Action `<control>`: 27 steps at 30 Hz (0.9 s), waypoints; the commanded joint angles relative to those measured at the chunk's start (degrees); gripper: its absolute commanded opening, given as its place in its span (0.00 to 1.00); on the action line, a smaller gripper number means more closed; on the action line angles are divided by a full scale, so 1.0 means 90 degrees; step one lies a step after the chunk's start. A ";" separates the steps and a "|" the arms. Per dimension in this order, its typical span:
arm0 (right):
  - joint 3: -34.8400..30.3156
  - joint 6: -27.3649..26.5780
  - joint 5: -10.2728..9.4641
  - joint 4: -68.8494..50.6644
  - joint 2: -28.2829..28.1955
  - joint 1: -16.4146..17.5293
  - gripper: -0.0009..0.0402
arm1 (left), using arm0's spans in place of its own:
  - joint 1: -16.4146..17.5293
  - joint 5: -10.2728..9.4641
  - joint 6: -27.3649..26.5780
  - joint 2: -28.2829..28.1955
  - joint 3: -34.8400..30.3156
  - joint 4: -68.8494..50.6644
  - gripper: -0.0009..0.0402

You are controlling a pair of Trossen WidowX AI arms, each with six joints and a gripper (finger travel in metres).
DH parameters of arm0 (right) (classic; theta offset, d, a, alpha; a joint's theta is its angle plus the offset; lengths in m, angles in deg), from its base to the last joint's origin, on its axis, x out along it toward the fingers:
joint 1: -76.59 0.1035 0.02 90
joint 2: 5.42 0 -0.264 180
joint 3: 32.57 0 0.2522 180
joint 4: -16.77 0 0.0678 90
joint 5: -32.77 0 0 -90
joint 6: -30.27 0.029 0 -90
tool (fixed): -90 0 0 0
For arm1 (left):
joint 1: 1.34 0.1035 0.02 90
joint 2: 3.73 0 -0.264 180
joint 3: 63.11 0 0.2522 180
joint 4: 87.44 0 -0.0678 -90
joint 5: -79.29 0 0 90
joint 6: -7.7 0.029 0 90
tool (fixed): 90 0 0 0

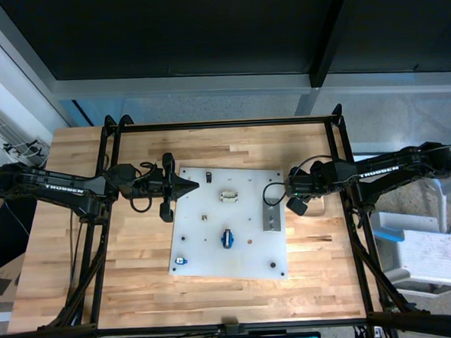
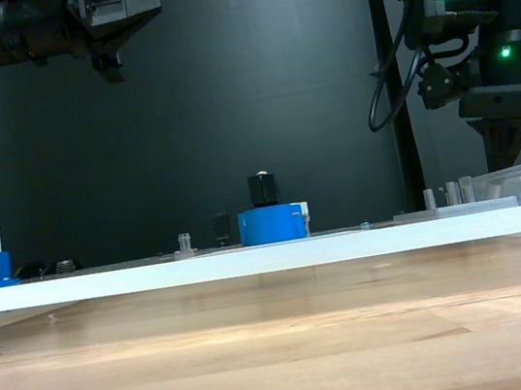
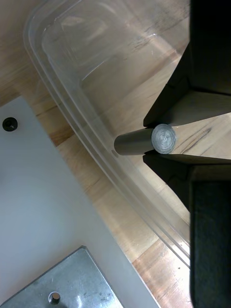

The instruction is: Pick the 16mm cylinder and place it in the container

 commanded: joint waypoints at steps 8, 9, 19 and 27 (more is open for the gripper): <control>-0.0002 -0.0002 -0.0058 -0.0053 -0.0002 0.0010 0.35 | 0.0002 0.0000 0.0002 0.0000 0.0000 0.0000 0.02; -0.0002 -0.0002 -0.0058 -0.0068 -0.0002 0.0010 0.36 | 0.0002 0.0000 0.0002 0.0000 0.0000 0.0002 0.02; -0.0058 -0.0010 -0.0180 -0.0367 0.0005 0.0015 0.42 | 0.0000 0.0002 0.0002 0.0000 0.0000 0.0002 0.02; -0.0202 -0.0017 -0.0403 -0.0420 0.0034 0.0022 0.42 | 0.0000 0.0002 0.0000 0.0000 0.0000 0.0002 0.02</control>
